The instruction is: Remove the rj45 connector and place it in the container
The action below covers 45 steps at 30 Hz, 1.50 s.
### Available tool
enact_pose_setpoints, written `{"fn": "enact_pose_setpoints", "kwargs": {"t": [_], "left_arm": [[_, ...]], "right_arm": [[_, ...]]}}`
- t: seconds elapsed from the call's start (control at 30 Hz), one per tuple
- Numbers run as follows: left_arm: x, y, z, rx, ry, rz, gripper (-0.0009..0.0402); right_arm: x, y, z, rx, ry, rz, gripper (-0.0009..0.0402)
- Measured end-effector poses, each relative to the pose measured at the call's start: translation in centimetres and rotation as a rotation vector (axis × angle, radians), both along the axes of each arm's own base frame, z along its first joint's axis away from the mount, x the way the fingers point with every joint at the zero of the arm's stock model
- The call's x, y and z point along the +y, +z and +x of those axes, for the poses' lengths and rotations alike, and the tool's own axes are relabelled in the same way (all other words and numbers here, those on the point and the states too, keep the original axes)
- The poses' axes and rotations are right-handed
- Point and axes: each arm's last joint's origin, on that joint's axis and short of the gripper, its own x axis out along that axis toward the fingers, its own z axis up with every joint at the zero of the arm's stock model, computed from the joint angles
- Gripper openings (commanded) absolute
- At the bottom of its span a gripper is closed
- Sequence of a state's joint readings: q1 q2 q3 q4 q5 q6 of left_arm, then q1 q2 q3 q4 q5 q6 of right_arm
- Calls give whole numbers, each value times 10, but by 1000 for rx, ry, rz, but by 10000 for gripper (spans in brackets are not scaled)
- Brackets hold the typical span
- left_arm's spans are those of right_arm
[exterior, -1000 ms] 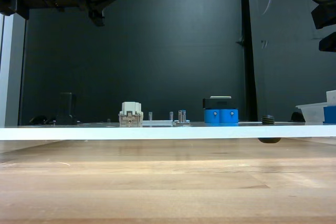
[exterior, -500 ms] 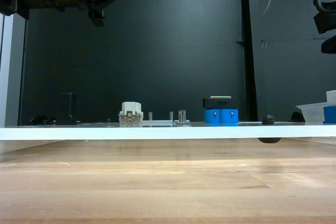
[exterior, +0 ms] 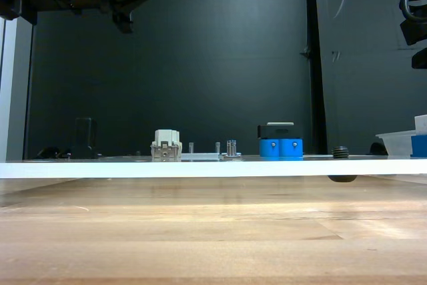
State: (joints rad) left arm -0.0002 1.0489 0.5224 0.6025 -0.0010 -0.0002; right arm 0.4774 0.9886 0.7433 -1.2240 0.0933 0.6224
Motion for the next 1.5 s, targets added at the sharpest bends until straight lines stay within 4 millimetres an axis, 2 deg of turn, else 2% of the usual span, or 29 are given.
{"fn": "enact_pose_setpoints", "kwargs": {"t": [1.5], "left_arm": [[0,0,0,0,0,0,1]], "right_arm": [[4,1,8,-83,2,42,228]]}}
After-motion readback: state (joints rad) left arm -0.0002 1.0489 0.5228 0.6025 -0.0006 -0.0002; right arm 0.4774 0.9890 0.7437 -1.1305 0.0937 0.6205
